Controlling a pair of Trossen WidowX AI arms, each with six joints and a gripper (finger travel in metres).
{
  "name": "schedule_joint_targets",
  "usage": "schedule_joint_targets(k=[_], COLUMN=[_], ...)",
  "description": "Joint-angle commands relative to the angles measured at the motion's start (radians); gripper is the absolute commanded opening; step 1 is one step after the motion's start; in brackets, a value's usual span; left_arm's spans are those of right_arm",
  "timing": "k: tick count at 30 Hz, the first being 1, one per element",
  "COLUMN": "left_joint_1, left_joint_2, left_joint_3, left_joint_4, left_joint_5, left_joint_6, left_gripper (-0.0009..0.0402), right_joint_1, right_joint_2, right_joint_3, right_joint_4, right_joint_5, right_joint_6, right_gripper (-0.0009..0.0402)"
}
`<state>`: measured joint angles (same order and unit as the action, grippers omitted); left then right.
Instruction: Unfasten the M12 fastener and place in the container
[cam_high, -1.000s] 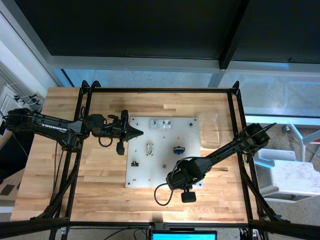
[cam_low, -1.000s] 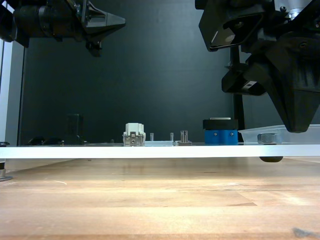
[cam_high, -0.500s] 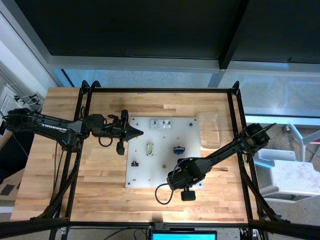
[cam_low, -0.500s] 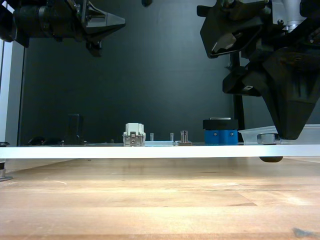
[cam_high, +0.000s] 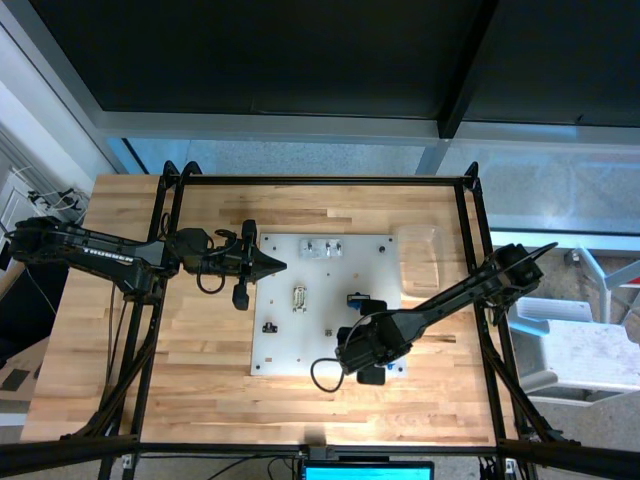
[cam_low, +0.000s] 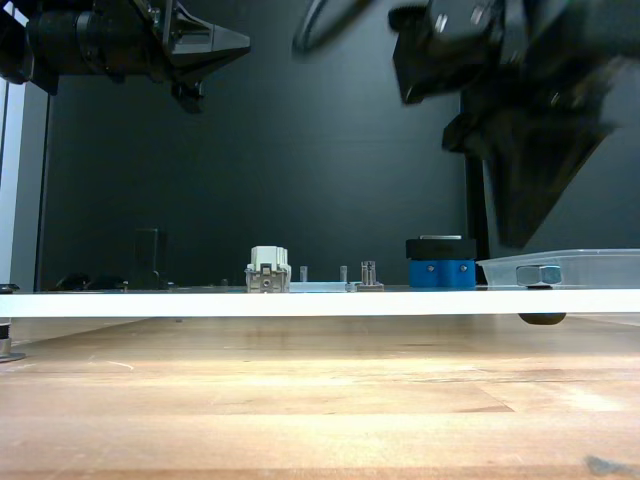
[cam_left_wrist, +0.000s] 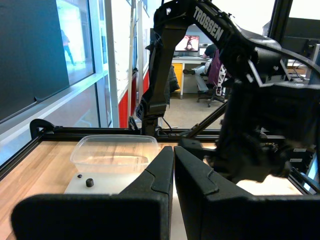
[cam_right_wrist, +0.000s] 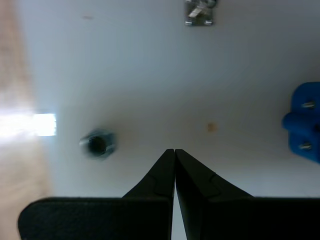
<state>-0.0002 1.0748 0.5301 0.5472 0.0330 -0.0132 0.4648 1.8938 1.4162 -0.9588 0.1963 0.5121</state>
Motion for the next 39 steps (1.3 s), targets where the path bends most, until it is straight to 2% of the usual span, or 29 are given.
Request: schedule_joint_targets(k=[1, 3, 5, 9, 11, 16, 19, 26, 28, 33, 36, 39], left_joint_1=[0.0, 0.0, 0.0, 0.0, 0.0, 0.0, 0.0, 0.0, 0.0, 0.0, 0.0, 0.0], left_joint_2=[0.0, 0.0, 0.0, 0.0, 0.0, 0.0, 0.0, 0.0, 0.0, 0.0, 0.0, 0.0], left_joint_3=[0.0, 0.0, 0.0, 0.0, 0.0, 0.0, 0.0, 0.0, 0.0, 0.0, 0.0, 0.0], left_joint_4=[0.0, 0.0, -0.001, 0.003, 0.0, 0.001, 0.0, 0.0, 0.0, 0.0, 0.001, 0.0], left_joint_5=[0.0, 0.0, 0.0, 0.0, 0.0, 0.0, 0.0, 0.0, 0.0, 0.0, 0.0, 0.0], left_joint_6=[0.0, 0.0, 0.0, 0.0, 0.0, 0.0, 0.0, 0.0, 0.0, 0.0, 0.0, 0.0], left_gripper=[0.0, 0.0, 0.0, 0.0, 0.0, 0.0, 0.0, 0.0, 0.0, 0.0, 0.0, 0.0], right_joint_1=[0.0, 0.001, 0.001, 0.001, 0.001, 0.005, 0.005, 0.003, 0.002, -0.005, -0.005, -0.01], right_joint_2=[-0.009, -0.014, -0.021, -0.026, -0.026, -0.007, 0.011, 0.027, 0.027, 0.027, 0.027, 0.027], right_joint_3=[0.0, 0.002, 0.002, 0.009, 0.01, 0.001, -0.006, -0.026, -0.034, -0.035, -0.035, -0.036], right_joint_4=[-0.003, -0.002, 0.006, 0.027, 0.045, 0.073, 0.089, 0.113, 0.116, 0.119, 0.12, 0.12], right_joint_5=[-0.018, -0.059, -0.122, -0.284, -0.323, -0.319, -0.292, -0.288, -0.267, -0.262, -0.238, -0.238], right_joint_6=[0.005, 0.005, 0.008, -0.005, -0.012, -0.032, -0.042, -0.055, -0.055, -0.061, -0.074, -0.075], right_gripper=[0.0, 0.0, 0.0, 0.0, 0.0, 0.0, 0.0, 0.0, 0.0, 0.0, 0.0, 0.0])
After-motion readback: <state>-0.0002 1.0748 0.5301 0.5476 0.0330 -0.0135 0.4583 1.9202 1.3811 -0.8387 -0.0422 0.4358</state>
